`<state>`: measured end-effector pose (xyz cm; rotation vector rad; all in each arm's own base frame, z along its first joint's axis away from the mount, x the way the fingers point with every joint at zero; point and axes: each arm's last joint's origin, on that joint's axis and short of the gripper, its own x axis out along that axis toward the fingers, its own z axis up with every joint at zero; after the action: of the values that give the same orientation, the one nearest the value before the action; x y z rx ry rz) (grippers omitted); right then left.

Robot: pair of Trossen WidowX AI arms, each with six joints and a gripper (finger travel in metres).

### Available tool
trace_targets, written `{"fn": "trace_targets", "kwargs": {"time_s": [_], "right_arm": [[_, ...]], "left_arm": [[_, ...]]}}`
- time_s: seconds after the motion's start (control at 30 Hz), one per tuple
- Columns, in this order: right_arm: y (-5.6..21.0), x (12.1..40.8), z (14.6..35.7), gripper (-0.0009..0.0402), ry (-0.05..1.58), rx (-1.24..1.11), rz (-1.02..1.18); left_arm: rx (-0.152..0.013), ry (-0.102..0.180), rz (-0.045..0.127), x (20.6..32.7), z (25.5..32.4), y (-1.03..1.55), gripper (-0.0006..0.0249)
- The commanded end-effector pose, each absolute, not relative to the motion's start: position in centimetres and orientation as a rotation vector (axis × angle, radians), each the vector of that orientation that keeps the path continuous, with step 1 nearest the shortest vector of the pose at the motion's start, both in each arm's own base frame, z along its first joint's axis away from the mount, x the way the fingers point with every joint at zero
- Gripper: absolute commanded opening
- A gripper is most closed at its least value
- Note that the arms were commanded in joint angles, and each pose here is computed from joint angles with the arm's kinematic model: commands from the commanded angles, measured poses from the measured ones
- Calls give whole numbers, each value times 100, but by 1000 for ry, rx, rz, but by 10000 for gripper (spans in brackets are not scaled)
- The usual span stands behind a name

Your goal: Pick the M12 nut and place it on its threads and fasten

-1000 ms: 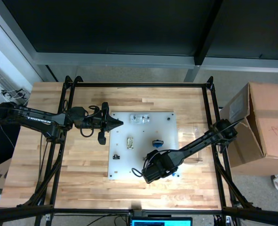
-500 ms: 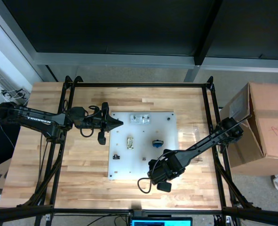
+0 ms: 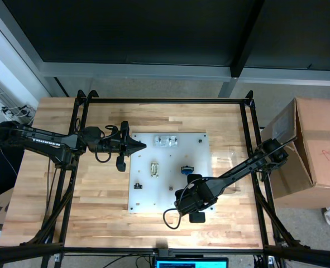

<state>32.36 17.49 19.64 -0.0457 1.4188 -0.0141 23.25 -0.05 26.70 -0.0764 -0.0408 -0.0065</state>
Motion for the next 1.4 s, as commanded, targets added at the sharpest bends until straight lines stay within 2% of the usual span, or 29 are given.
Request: {"fn": "trace_targets", "kwargs": {"time_s": [0.03,0.5,0.7,0.97,1.4], "right_arm": [[1745,3232,1899,0,1413,-42,-13],[1749,3231,1829,0,1399,-23,-1],[1807,3189,1847,0,1509,101,190],[1734,3194,1864,0,1430,-8,-22],[1750,3222,1862,0,1401,25,-32]], "left_arm": [[-76,-41,-7,2326,2671,-4,0],[-76,-41,-6,2326,2671,-4,0],[-76,-41,-6,2326,2671,-4,0],[-76,-40,-7,2326,2671,-4,0],[-76,-40,-6,2326,2671,-4,0]]}}
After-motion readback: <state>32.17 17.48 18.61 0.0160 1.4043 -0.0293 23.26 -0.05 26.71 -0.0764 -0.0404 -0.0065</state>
